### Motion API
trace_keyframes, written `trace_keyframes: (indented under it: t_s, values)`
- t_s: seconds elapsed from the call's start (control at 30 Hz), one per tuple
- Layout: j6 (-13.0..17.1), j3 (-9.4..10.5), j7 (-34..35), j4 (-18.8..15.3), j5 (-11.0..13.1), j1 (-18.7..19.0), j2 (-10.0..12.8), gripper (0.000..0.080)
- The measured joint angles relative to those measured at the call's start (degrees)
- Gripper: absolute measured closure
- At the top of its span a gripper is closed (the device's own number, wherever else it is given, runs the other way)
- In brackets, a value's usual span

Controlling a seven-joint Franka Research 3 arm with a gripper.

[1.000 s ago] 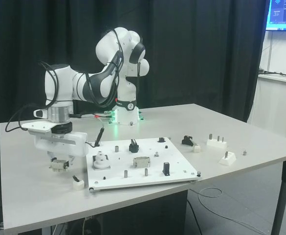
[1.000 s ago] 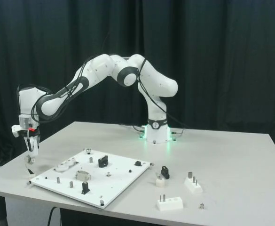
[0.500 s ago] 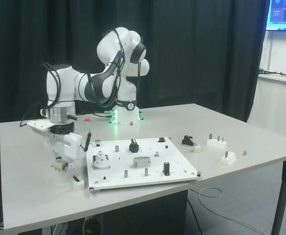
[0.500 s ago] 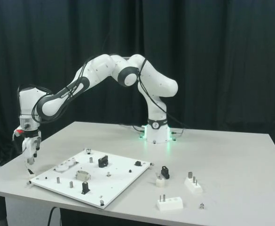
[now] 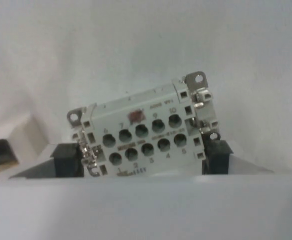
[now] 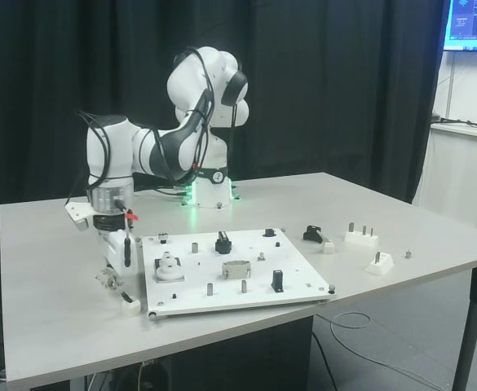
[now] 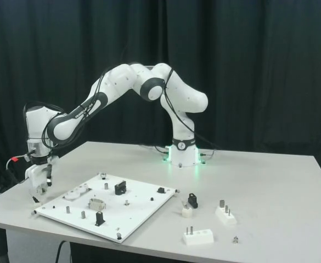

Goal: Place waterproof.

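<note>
Single-arm placement, carrying phase. The claw hangs low over the tabletop, off the outer edge of the white board, on the side away from the arm's base. In the wrist view its two black pads pinch the short ends of the waterproof connector, a grey rectangular block with ten numbered sockets in two rows and a metal lug at each corner. The connector's long axis runs from pad to pad, slightly tilted against the line of the fingers, and its socket face points at the camera. Whether the part touches the tabletop or hangs just clear of it cannot be told. The goal probably lies sideways from the claw, over the board, where a grey metal frame stands near the middle and looks like the matching housing; this is a judgement from shape only. The frame's hollow appears unfilled. A small white block with a dark peg sits near the claw, beside the board's corner. Other white holders lie well apart, beyond the board.
</note>
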Motion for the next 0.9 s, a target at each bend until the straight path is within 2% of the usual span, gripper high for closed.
trace_keyframes:
  t_s: [0.37,0.9]
  values:
    - [0.7,-2.96,0.4,-3.4,-0.8,3.2,-0.1,0.0281]
    - [7.3,-2.34,-1.8,-9.2,-1.2,4.3,-1.5,0.0281]
